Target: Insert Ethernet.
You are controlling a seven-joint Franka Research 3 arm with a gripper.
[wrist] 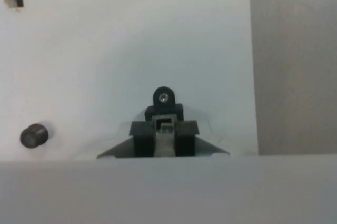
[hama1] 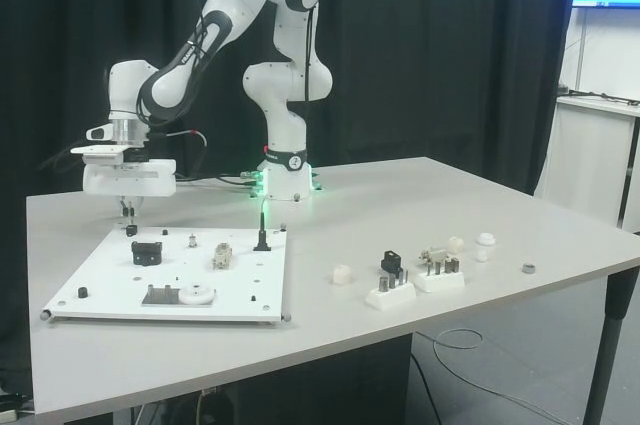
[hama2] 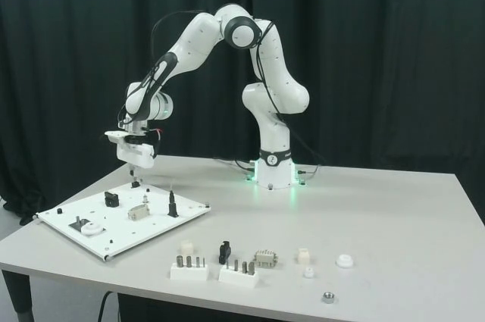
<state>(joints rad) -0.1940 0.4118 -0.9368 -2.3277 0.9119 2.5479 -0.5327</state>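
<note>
- While I hang above the far corner of the white board [hama1: 240, 290] on the grey counter [hama1: 420, 215], my end effector [wrist: 165, 129] is closed narrow on the Ethernet plug [wrist: 165, 125], which sits between the two black fingertips and points down at the board.
- Location of the plug: held in the end effector [hama1: 128, 211], clear of the board surface, not yet in any socket. Which fitting on the board is the Ethernet socket I cannot tell from these views.
- Handling judgement: the plug looks small, light and rigid, a hard plastic body. Its latch tab is likely thin and fragile, so side load during insertion could bend or snap it.
- Grip judgement: hold on the two flat side faces of the body, as the fingertips [wrist: 141, 138] appear to do now, leaving the nose free to enter the socket.
- Risk judgement: a smooth plastic body can slip or rotate in the fingertips if it meets the socket rim off-axis; the approach should be straight and square.
- Wrist view only: shows the plug itself, a black peg [wrist: 35, 135] standing on the board, and a small square hole [wrist: 16, 0] in the board.
- Room views only: show my arm posture, the black block [hama1: 147, 252] and black post [hama1: 261, 237] on the board, and the spare parts on white stands [hama1: 390, 295] well apart on the counter. The plug is too small to make out there.
</note>
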